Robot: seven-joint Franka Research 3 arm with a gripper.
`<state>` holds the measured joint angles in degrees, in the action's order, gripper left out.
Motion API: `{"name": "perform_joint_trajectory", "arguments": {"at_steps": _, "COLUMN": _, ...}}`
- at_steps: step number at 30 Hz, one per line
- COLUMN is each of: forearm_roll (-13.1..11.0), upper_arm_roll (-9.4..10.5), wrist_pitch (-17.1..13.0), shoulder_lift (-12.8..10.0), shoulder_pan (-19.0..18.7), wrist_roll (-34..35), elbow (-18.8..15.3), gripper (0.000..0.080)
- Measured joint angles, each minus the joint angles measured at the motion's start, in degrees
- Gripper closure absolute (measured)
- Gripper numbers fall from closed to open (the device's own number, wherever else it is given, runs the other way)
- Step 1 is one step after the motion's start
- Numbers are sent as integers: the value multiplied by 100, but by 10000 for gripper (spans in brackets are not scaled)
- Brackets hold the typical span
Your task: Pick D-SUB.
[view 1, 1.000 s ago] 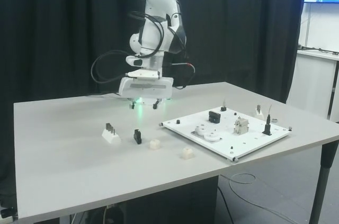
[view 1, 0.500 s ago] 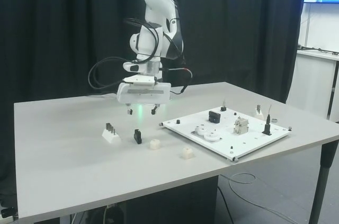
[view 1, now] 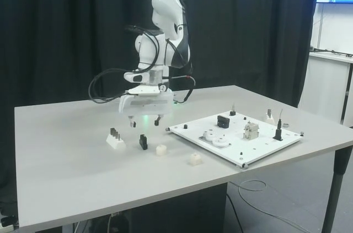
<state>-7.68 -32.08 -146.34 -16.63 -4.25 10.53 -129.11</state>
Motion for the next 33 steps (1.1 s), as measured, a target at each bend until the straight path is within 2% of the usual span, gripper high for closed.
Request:
{"name": "perform_joint_trajectory", "arguments": {"at_steps": 6, "forearm_roll": -318, "upper_arm_roll": 0, "wrist_pitch": 36, "shoulder_lift": -282, "shoulder_pan": 68, "wrist_roll": -399, "elbow": 152, "gripper": 3}}
{"name": "perform_joint_trajectory", "arguments": {"at_steps": 14, "forearm_roll": -596, "upper_arm_roll": 0, "wrist_pitch": 162, "shoulder_lift": -530, "shoulder_pan": 152, "wrist_roll": -604, "elbow": 232, "gripper": 3}}
{"name": "perform_joint_trajectory", "arguments": {"at_steps": 24, "forearm_roll": -868, "upper_arm_roll": 5, "wrist_pitch": 401, "shoulder_lift": -618, "shoulder_pan": 166, "wrist_roll": -624, "elbow": 220, "gripper": 3}}
{"name": "perform_joint_trajectory", "arguments": {"at_steps": 29, "forearm_roll": -1000, "upper_arm_roll": 6, "wrist_pitch": 408, "shoulder_lift": -630, "shoulder_pan": 166, "wrist_roll": -624, "elbow": 189, "gripper": 3}}
{"name": "perform_joint_trajectory", "arguments": {"at_steps": 33, "forearm_roll": -1007, "upper_arm_roll": 4, "wrist_pitch": 394, "shoulder_lift": -641, "shoulder_pan": 166, "wrist_roll": -622, "elbow": 170, "gripper": 3}}
